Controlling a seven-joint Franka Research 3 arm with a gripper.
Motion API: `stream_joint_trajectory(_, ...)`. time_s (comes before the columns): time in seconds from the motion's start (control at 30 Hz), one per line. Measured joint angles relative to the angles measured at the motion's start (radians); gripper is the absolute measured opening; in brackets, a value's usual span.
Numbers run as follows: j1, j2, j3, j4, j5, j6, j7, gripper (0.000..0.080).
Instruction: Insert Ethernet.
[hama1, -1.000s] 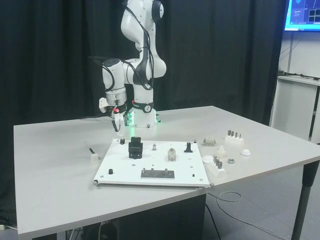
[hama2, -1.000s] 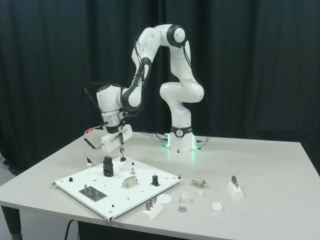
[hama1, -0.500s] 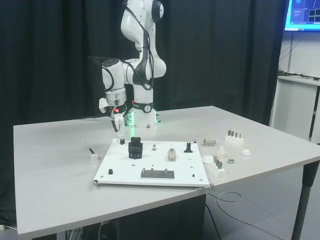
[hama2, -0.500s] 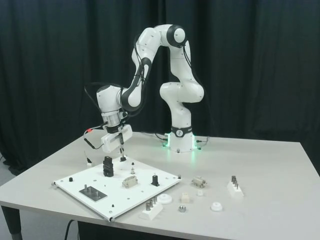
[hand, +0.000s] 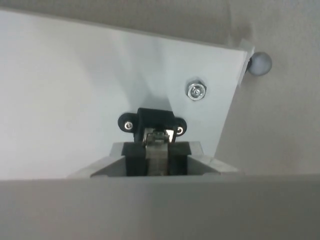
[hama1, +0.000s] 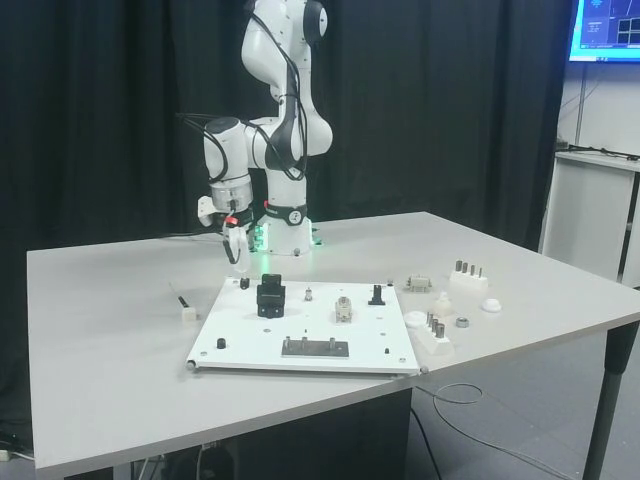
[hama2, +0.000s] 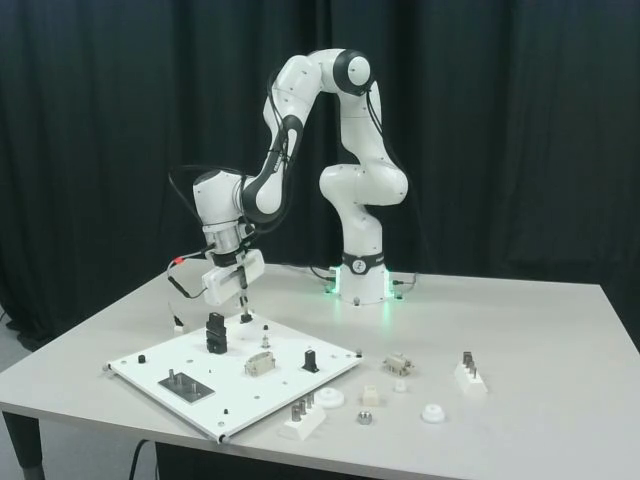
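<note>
White board (hama1: 300, 330), black socket (hand: 152, 121), grey table (hama1: 110, 330); plug prob. grey (hand: 157, 150).

In the wrist view the end effector (hand: 157, 165) covers the near part of the black socket (hand: 152, 122), and its fingers are cut off by the picture's edge. In both room views the held plug is too small to tell.

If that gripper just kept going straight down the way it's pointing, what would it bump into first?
Probably the small black socket on the white board: the plug in the gripper hangs right above it, though exact alignment is hard to judge.
</note>
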Motion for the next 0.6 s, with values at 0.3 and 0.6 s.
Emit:
stream_joint_trajectory(0.3,0.0,0.002,-0.001,0.0,0.007,0.004,-0.004,0.0087)
stream_joint_trajectory(0.6,-0.001,0.003,-0.004,0.0,0.021,0.005,-0.023,0.0087)
